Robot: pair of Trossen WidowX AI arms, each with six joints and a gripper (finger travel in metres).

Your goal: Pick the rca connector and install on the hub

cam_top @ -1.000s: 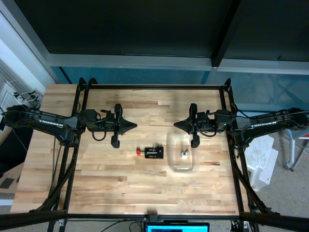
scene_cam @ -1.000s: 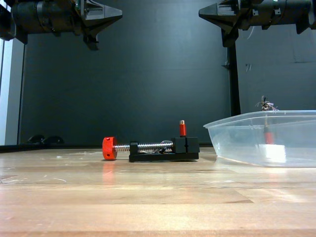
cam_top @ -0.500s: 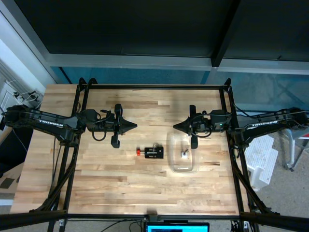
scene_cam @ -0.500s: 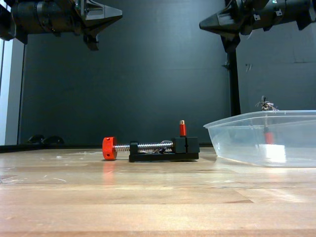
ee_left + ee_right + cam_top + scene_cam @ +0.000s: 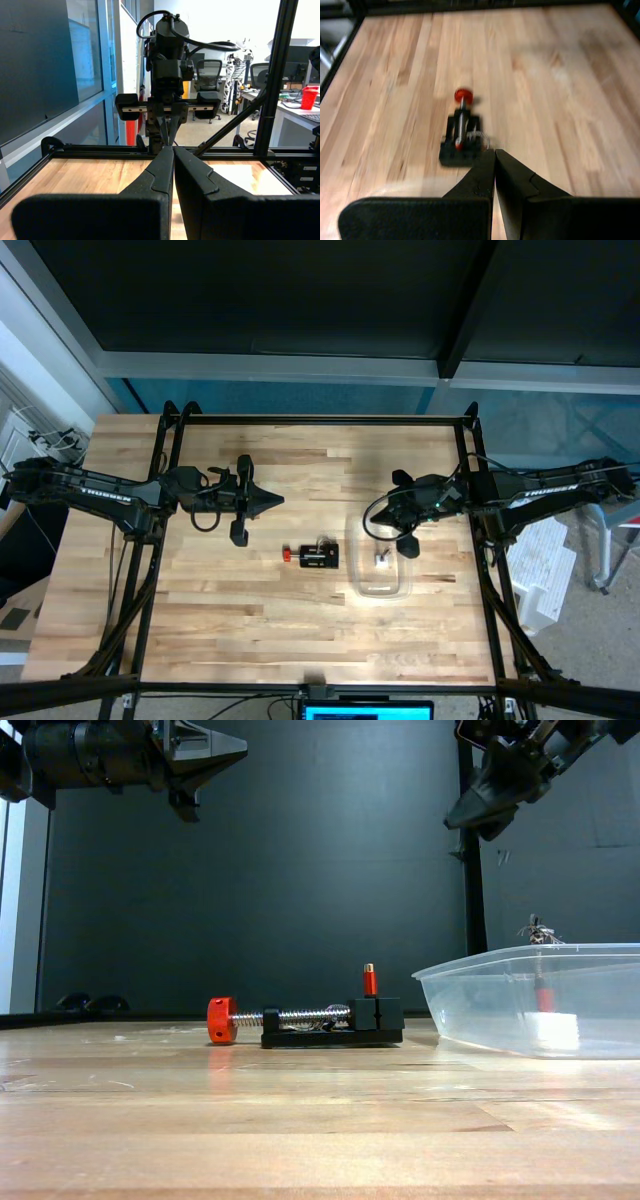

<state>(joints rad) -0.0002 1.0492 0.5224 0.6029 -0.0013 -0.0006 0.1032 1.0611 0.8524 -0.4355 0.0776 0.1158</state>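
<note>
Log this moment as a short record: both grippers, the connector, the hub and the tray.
left gripper: shut, high over the table's left side, away from the parts
right gripper: shut, angled down, above the tray's far edge
rca connector: inside the tray, not gripped
hub: on the table, left of the tray, apart from it
tray: clear plastic, on the table

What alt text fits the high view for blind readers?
The right gripper, shut, points downward near the far end of a clear plastic tray holding a small rca connector. A small black rectangular hub lies left of the tray on the wooden table; the left gripper, shut, hangs farther left.
</note>
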